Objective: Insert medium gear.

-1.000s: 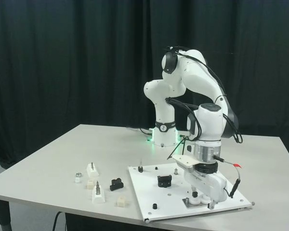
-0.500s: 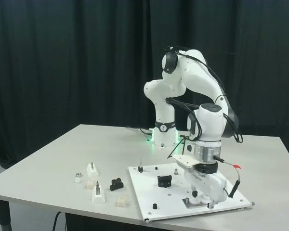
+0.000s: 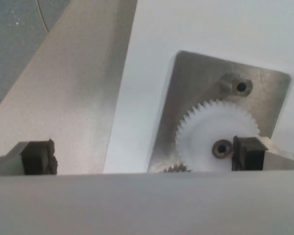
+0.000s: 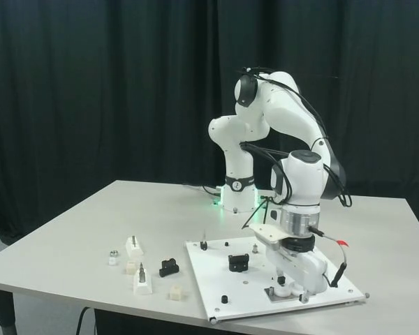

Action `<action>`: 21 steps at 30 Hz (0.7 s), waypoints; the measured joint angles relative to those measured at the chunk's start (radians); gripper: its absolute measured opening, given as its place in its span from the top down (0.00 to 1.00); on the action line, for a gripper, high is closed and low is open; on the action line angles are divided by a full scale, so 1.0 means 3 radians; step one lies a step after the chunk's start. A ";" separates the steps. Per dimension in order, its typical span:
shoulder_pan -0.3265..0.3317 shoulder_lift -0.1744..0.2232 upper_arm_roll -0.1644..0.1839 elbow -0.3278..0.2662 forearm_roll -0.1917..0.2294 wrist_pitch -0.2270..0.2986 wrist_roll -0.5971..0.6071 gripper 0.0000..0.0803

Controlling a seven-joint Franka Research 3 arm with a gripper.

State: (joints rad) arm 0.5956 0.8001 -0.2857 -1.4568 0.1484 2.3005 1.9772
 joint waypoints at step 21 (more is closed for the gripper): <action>0.0010 0.0015 0.0005 0.0002 0.0000 0.0028 0.0025 0.00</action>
State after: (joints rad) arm 0.5986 0.8047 -0.2843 -1.4561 0.1485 2.3090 1.9847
